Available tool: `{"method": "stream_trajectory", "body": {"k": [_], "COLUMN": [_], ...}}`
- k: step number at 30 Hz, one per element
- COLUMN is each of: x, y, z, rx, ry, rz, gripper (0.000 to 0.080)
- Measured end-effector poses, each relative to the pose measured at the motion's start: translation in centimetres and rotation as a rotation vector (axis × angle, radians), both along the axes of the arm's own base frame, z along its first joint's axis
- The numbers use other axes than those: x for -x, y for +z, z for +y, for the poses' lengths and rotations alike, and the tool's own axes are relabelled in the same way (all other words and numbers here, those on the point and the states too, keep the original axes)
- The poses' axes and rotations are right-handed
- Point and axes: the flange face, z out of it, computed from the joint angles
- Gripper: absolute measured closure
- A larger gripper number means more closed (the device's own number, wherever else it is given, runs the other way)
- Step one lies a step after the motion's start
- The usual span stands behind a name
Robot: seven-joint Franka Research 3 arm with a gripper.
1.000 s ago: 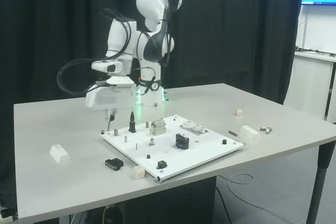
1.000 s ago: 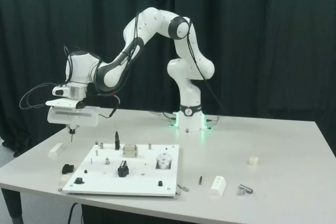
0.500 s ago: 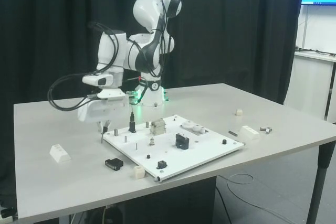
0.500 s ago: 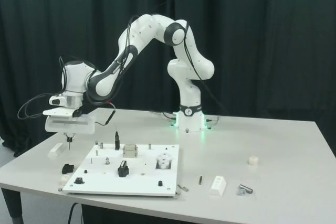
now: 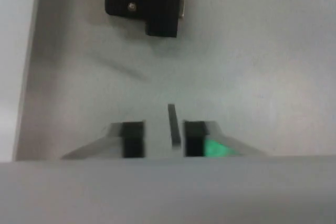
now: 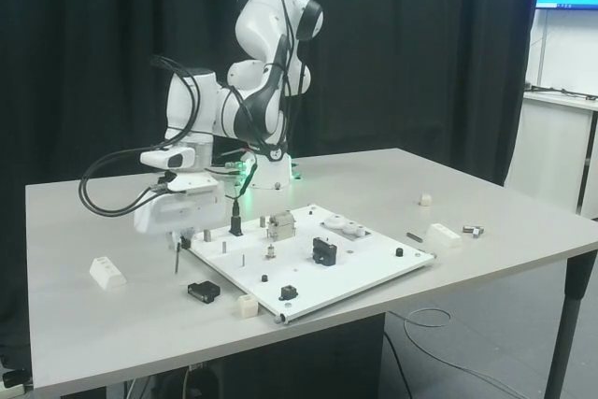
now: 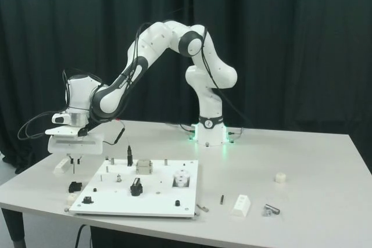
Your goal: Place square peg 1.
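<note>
Gripper [image 5: 164,139] clenched on thin square peg [image 5: 172,124], hanging upright above bare bench [image 6: 112,221], just off white board's [image 6: 355,273] edge; black connector [image 5: 144,1] lying near at 12 o'clock.

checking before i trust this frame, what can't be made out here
- Peg in the tool: too thin in every view to tell whether it is square.
- Black part on the table: cut off by the wrist picture's edge.
- Holes in the white board: too small in both room views.
</note>
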Motion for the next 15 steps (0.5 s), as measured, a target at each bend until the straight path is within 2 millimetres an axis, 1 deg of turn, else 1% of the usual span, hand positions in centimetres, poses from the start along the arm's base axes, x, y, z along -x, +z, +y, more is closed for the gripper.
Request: {"method": "stream_trajectory", "body": {"k": [8,9,14,15], "x": [0.01,0.01,-0.01,-0.01], "y": [-0.23,-0.23,-0.22,-0.21], "z": [-0.2,-0.2,-0.2,-0.2], "rx": [-0.005,-0.005,-0.005,-0.005], "ry": [-0.01,-0.009,-0.009,-0.009], "rz": [-0.006,-0.006,-0.006,-0.006], "gripper": [0.0697,0.0127,0.0127,0.003]}}
